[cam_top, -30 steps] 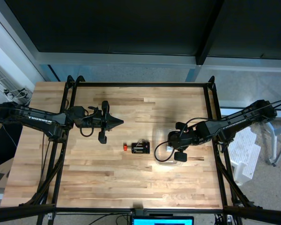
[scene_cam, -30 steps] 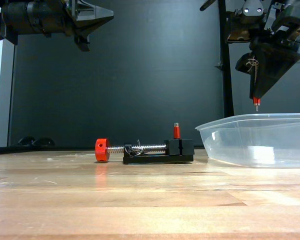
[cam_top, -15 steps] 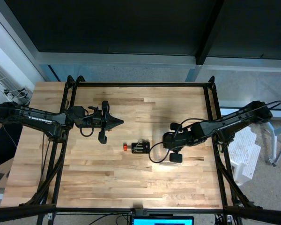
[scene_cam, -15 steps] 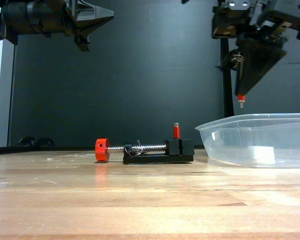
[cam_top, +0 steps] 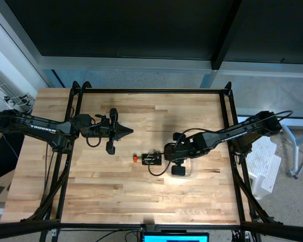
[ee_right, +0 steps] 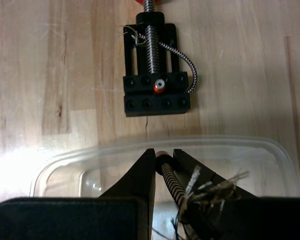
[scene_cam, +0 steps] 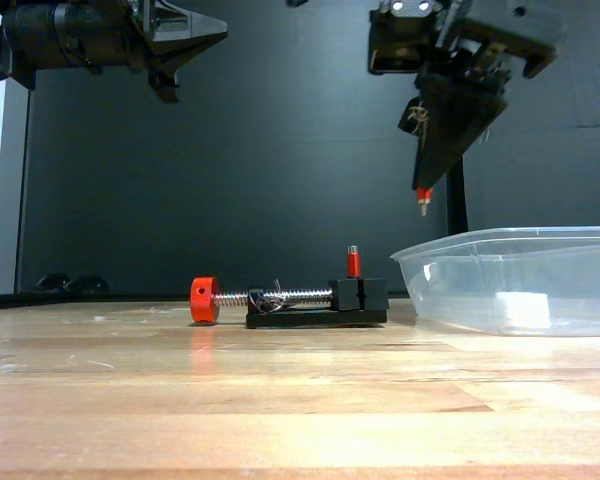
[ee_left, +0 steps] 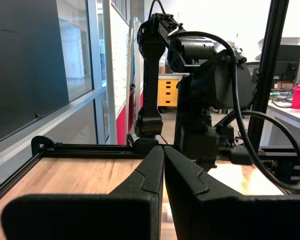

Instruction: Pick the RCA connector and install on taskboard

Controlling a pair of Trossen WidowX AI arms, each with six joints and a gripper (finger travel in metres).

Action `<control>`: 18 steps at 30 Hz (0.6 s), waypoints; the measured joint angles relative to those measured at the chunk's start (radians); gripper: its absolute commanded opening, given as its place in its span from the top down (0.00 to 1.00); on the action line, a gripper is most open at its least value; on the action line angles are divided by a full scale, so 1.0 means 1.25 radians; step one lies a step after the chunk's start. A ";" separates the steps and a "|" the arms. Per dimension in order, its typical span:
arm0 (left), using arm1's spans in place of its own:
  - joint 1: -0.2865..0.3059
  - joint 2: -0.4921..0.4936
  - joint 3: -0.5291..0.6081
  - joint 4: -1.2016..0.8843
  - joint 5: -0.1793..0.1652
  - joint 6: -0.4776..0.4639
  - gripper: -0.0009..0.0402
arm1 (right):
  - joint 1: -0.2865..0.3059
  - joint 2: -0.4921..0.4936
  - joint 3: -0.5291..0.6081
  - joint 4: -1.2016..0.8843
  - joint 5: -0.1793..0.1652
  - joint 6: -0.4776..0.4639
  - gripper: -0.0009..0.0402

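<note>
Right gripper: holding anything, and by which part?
The right gripper, raised over the tray rim, pinches the RCA connector by its striped body, red tip poking out. The left gripper, parked high, holds nothing.

Overhead light is even, with soft shadows on the table [cam_top: 116, 196]. Low view: left gripper [scene_cam: 220, 33], upper left, and right gripper [scene_cam: 425, 180], upper right, pinching the connector [scene_cam: 422, 198], are near-silhouettes against a dark backdrop; foreground wood blurs. Right wrist view: glare on wood and tray [ee_right: 230, 141]. Left wrist view: windows blown out.
</note>
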 measured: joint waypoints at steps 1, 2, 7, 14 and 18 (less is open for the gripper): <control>0.000 0.000 0.000 0.000 0.000 0.000 0.98 | -0.002 0.008 0.007 0.000 0.000 -0.001 0.98; 0.000 0.000 0.000 0.000 0.000 0.000 0.98 | -0.003 0.015 0.015 0.000 0.000 -0.003 0.98; 0.000 0.000 0.000 0.000 0.000 0.000 0.98 | -0.014 0.058 0.054 0.000 0.000 -0.015 0.98; 0.000 0.000 0.000 0.000 0.000 0.000 0.98 | -0.029 0.111 0.104 0.000 0.000 -0.029 0.98; 0.000 0.000 0.000 0.000 0.000 0.000 0.98 | -0.034 0.128 0.117 0.005 0.000 -0.033 0.98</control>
